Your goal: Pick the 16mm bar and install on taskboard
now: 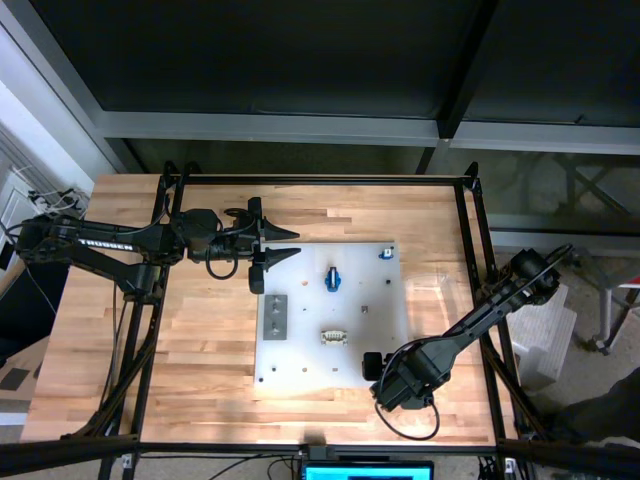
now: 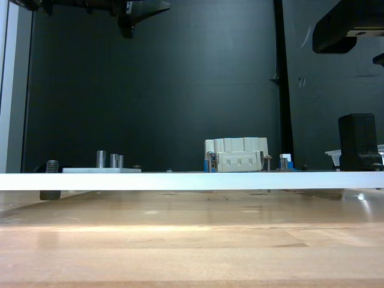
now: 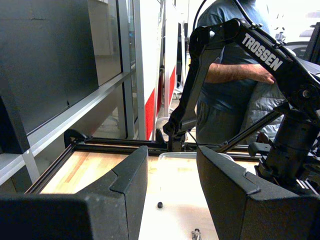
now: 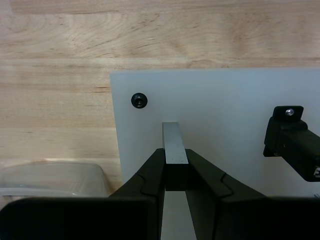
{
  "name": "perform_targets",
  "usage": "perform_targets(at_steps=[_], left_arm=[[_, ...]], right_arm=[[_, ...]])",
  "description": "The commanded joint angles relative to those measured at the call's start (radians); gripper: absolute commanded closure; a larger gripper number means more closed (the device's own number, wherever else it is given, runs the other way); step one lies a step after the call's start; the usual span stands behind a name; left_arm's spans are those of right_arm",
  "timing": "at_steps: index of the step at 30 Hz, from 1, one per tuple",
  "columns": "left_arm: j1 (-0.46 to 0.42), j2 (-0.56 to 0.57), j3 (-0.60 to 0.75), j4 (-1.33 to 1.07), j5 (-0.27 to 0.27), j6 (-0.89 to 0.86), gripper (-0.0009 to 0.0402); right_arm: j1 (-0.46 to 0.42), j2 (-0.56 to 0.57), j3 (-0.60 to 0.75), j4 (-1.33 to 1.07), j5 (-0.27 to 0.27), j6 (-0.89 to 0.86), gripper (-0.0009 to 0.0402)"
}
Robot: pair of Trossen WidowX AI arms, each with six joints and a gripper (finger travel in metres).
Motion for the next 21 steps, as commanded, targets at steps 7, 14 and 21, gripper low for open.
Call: perform_targets(at_steps=[7,14,21], left_arm=[[0.0,0.0,0.0,0.0,0.0,0.0,0.0262],[0.0,0.0,0.0,0.0,0.0,0.0,0.0262],[0.0,0.0,0.0,0.0,0.0,0.0,0.0262]], right_arm=[[0.0,0.001,-0.017,0.025,0.001,-0.003,0.0389],[0.001,0.001,-0.053,0.064,0.0,-0.002,0.0389],[0.001,0.001,-0.069,0.078,0.0,0.002,0.0389]])
